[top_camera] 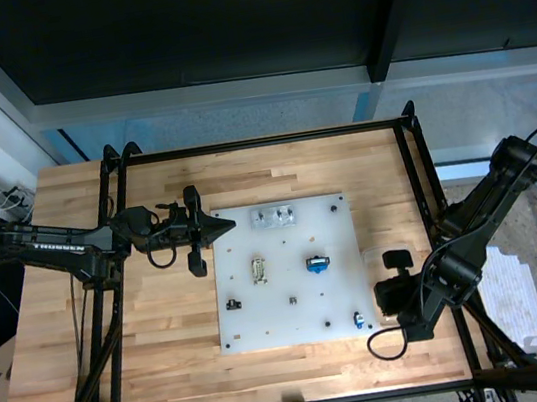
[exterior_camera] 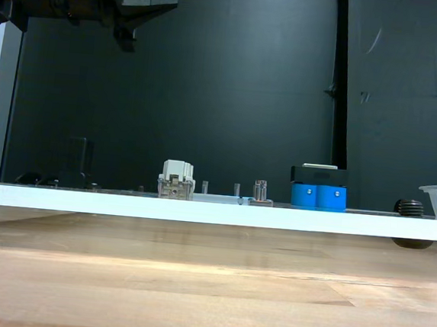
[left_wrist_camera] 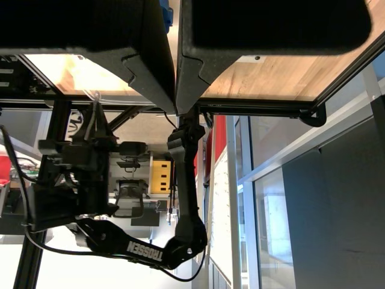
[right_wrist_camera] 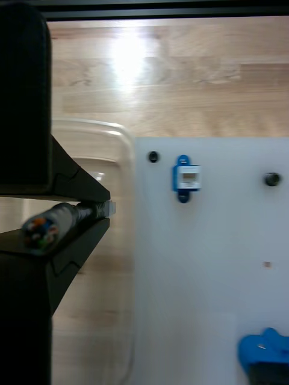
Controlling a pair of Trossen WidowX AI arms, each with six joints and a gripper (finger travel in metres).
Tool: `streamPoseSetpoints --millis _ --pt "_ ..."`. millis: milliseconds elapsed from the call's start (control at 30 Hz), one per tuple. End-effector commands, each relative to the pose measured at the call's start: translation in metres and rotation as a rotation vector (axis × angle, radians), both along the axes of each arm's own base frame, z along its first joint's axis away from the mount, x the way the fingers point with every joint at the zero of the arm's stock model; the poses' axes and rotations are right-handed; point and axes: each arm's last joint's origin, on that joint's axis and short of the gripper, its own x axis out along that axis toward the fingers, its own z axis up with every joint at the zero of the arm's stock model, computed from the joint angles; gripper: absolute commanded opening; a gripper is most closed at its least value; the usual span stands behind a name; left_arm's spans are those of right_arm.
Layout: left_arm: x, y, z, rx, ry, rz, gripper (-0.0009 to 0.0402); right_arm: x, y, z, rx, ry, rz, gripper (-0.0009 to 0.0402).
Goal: Pick the RJ45 connector and install on taskboard
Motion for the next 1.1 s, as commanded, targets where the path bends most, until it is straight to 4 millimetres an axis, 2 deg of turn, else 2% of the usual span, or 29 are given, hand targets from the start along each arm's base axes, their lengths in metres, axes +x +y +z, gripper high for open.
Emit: streamPoseSetpoints --millis 33,367,1100 --pt "0.000 0.000 0.000 0.000 0.000 0.000 0.0000 0.007 0.005 0.000 -0.003 -0.001 -0.005 0.0018" --pt "0.000 0.000 0.000 0.000 0.000 0.001 0.0000 0.031 0.014 -0.005 -0.003 -0.015 -0.012 0.0018" --pt "0.000 0.000 0.000 0.000 0.000 0.000 0.0000 0.050 0.019 -0.024 -0.014 -0.009 0.006 0.0018"
